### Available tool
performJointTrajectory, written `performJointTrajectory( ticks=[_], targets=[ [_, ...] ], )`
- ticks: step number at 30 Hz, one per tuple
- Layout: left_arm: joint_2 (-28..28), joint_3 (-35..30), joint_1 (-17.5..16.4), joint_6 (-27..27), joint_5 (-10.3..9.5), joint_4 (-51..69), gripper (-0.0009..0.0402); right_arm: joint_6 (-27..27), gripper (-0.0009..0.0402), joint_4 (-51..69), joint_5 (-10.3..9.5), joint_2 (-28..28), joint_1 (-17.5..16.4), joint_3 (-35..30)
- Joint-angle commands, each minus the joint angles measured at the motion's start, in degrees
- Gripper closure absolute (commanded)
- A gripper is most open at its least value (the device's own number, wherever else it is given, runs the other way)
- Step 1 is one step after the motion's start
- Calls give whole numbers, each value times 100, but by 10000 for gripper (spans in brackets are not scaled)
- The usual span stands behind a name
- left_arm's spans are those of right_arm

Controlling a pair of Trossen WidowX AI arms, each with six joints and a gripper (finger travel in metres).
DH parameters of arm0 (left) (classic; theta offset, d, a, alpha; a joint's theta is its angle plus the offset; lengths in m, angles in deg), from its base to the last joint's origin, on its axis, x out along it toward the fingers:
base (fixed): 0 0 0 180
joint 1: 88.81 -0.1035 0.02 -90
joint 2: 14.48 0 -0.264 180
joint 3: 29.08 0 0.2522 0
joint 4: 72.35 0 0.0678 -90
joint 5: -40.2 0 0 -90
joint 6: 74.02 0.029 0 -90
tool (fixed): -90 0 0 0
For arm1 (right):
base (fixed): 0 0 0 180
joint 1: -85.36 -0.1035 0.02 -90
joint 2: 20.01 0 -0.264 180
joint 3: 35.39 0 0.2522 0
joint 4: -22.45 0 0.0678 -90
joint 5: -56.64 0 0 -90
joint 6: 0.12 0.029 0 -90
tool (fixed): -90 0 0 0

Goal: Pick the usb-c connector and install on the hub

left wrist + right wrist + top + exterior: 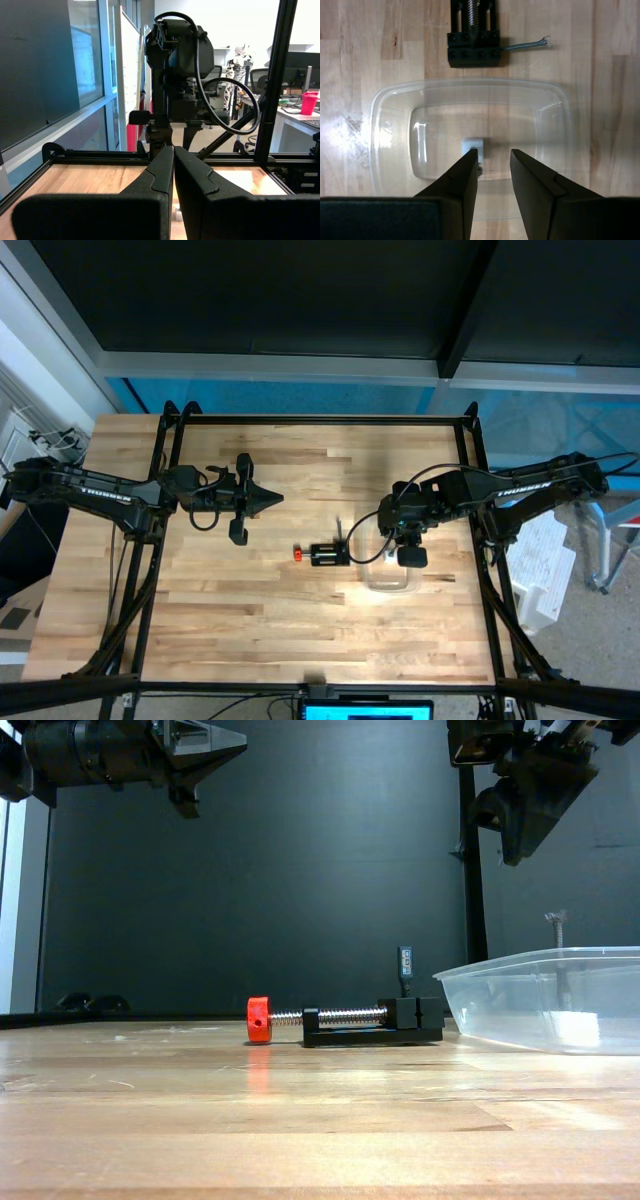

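the right hand (492, 156) hangs above the clear tray (385, 105), pointing straight down into it, its two fingers (462, 175) released with a plain gap between them and nothing in their grasp. seen from the right wrist, the usb-c connector (472, 146) is a small pale block lying on the tray's floor, just at the tip of one finger; whether they touch i cannot tell. from desk height the right hand is well above the tray's rim (540, 962), and the connector shows as a pale patch through the clear wall.

the hub (328, 554) lies on the wooden desk (250, 620) near its middle, just beside the tray and on the side toward the left arm. it is a low black block with a bright threaded screw (340, 1016) running out to an orange-red knob (259, 1019) at the end away from the tray. a thin wire (525, 45) with a frayed end sticks out from the block end of the hub, and in the low view a small dark piece stands upright over that same end.

the left hand (270, 498) is held high over the desk, well apart from the hub and tray, pointing level toward the right arm. from its own wrist its fingers (160, 170) are clenched tight together, grasping nothing
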Motion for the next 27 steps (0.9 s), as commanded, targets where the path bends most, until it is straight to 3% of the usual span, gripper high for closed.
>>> performJointTrajectory(
  ticks=[1,15,27],
  targets=[
    [0,0,0,2,0,0,393,61,286,9,4,-149,-48,4],
    [0,0,0,2,0,0,393,74,218,15,15,-533,-122,13],
    [0,0,-2,2,0,-2,393,81,212,-39,22,-905,-195,15]
  ],
)
